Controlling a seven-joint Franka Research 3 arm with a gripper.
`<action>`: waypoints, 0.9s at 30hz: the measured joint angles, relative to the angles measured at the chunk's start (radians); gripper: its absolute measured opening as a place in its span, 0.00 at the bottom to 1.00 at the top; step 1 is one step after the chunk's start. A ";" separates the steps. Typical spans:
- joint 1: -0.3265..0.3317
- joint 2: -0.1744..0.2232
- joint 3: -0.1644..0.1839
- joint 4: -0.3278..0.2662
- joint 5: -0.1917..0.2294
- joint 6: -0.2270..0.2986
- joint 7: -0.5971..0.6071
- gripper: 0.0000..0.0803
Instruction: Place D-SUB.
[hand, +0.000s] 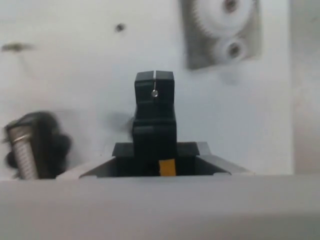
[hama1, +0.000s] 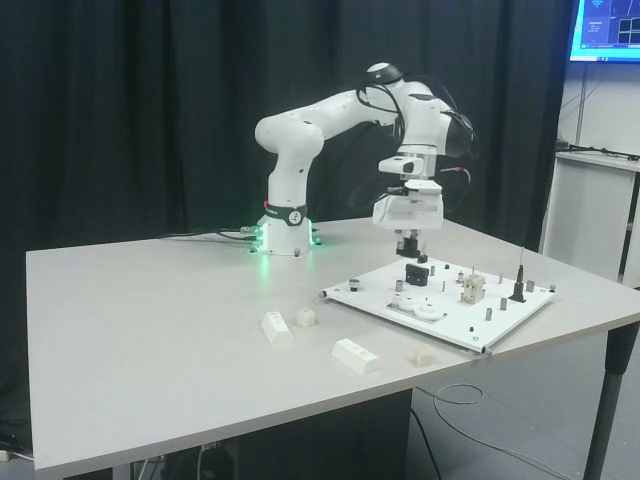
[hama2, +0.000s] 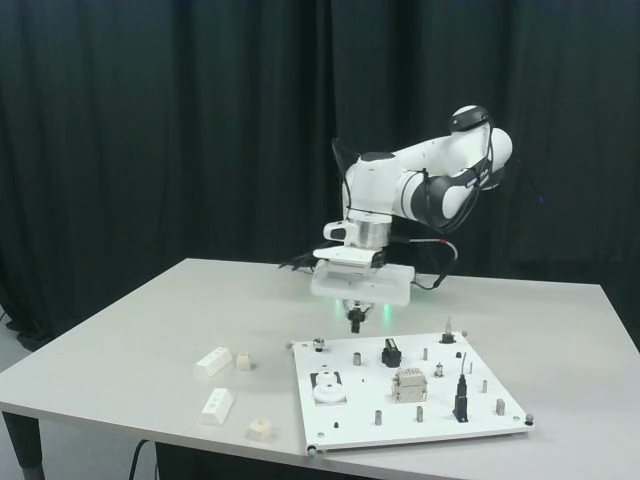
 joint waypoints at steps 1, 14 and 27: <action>-0.012 0.000 0.004 0.004 0.003 0.007 -0.010 0.19; -0.200 0.000 0.063 0.091 0.040 0.051 -0.118 0.19; -0.383 0.001 0.119 0.203 0.055 0.049 -0.191 0.19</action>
